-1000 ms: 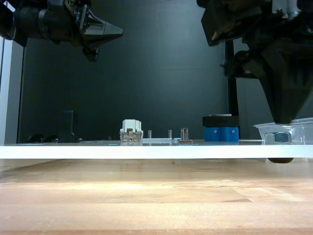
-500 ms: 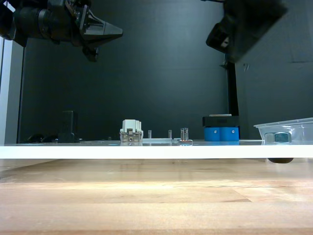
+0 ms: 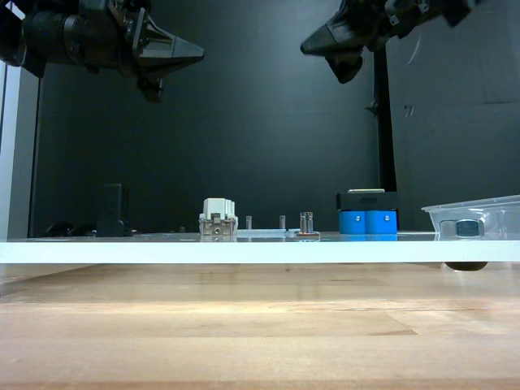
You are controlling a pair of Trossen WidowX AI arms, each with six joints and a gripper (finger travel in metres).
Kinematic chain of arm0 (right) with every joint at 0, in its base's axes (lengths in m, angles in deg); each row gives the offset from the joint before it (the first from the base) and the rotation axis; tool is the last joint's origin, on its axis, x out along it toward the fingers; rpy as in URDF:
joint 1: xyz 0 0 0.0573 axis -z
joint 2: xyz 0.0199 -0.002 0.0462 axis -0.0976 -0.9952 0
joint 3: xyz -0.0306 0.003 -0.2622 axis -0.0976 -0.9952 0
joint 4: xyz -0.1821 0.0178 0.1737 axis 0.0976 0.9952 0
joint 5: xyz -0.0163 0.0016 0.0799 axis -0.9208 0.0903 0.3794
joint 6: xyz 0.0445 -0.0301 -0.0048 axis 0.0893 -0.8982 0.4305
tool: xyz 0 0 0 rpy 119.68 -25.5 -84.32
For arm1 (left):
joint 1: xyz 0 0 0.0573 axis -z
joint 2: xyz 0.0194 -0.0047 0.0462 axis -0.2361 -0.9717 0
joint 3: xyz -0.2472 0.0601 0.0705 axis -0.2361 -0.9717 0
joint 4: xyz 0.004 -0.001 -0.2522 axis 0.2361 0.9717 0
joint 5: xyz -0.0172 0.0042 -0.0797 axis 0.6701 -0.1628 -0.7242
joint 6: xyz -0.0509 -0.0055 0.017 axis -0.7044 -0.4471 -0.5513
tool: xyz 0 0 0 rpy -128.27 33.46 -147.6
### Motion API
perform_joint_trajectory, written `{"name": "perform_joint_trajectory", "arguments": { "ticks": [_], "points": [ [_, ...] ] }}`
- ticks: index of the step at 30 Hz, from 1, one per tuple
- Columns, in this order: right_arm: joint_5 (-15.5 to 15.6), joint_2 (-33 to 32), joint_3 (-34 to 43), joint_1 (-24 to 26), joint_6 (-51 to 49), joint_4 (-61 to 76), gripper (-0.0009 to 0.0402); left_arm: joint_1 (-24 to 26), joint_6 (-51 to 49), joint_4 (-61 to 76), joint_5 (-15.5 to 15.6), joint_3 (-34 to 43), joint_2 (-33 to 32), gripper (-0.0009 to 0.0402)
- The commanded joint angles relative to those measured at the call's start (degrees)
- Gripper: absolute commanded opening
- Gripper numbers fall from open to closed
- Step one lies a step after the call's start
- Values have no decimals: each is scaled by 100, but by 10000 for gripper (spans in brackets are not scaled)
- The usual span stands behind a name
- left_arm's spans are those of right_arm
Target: Pick the M12 nut and place it on its threads and fasten
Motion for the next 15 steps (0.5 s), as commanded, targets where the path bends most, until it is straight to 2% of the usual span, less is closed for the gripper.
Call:
{"name": "perform_joint_trajectory", "arguments": {
  "ticks": [1,5,10,15],
  "points": [
    [37,258,-385,249,-2,-820,0,0,2,0,0,0,0,0],
    [-205,507,-651,267,-205,-1189,0,0,2,-2,0,0,0,0],
    [-201,761,-935,264,-227,-1449,0,0,2,0,0,0,0,0],
    [-199,1060,-1504,264,-136,-2371,0,-2,2,-4,-2,0,0,0]
  ]
}}
